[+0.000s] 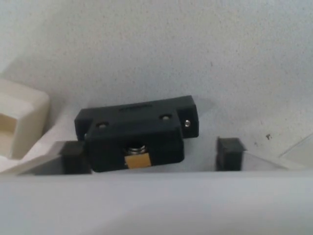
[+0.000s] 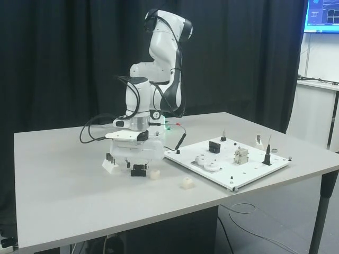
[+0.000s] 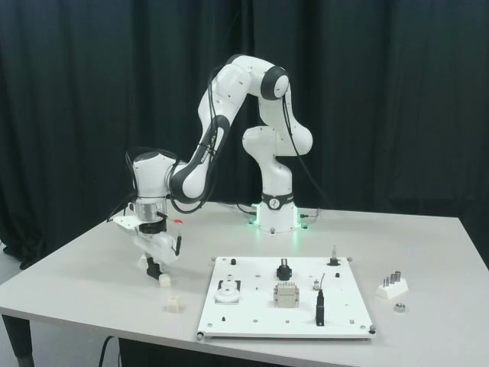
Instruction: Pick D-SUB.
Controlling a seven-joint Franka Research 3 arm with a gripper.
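The D-SUB [image 1: 137,129] is a black connector housing with two screws, lying flat on the grey table. In the wrist view it sits between my black fingertips [image 1: 76,156]. One fingertip is right against its side and the other stands a gap away. My gripper [image 1: 152,155] is open and lowered around it. In the first room view the gripper [image 2: 136,168] is down at the table surface with the D-SUB [image 2: 139,171] under it. In the second room view the gripper [image 3: 156,267] is low, left of the board, and hides the connector.
A white holder block [image 1: 19,122] lies close beside the D-SUB. Two small white blocks [image 2: 154,174] [image 2: 186,183] rest in front of the gripper. The white assembly board [image 2: 249,174] with mounted parts lies to the right. A small stand with pins [image 3: 392,285] sits at the far right.
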